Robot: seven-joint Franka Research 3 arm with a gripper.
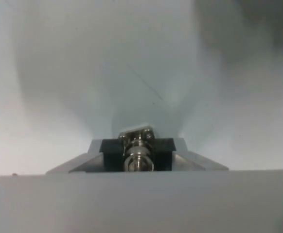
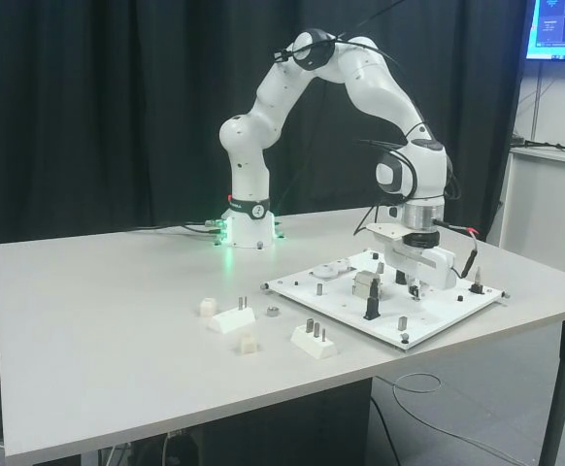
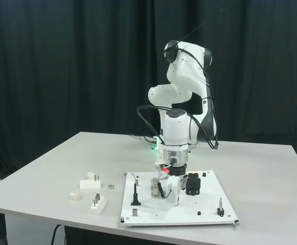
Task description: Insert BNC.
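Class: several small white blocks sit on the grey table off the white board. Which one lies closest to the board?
The white block with two pins, just off the board's near corner; the others sit farther away.

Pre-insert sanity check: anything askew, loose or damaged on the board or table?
Nothing stands out. The board lies flat on the table, its fixtures upright. The gripper hangs low over the board, and the BNC sits centred in the wrist view. The small blocks sit off-board, none toppled.

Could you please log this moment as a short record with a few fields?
arm: white Franka arm, bent down over the board
gripper: shut on the BNC connector
board: white task board on the grey table
loose parts: small white blocks on the table beside the board
insertion: not visibly done yet
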